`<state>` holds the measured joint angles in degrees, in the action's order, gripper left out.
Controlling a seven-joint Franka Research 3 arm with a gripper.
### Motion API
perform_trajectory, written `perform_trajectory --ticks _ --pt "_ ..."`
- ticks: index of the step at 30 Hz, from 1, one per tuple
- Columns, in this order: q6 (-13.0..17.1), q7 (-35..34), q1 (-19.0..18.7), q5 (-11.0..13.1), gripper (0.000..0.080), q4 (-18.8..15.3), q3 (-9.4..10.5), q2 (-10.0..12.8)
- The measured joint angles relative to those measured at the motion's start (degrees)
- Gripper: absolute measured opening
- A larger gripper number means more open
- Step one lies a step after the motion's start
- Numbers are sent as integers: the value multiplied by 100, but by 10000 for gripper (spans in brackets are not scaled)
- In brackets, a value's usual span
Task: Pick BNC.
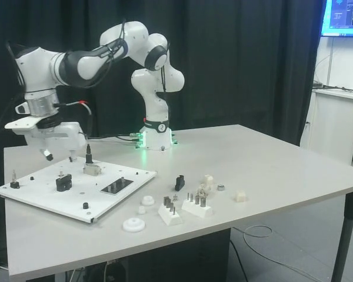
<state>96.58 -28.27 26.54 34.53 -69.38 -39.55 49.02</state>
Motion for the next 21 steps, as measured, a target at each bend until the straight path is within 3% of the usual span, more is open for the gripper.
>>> perform_trajectory --ticks 10,21 --pt "-164 -253 -559 0 800 -270 -179 -14" --pt "-181 -596 -1183 0 800 -884 -291 -176"
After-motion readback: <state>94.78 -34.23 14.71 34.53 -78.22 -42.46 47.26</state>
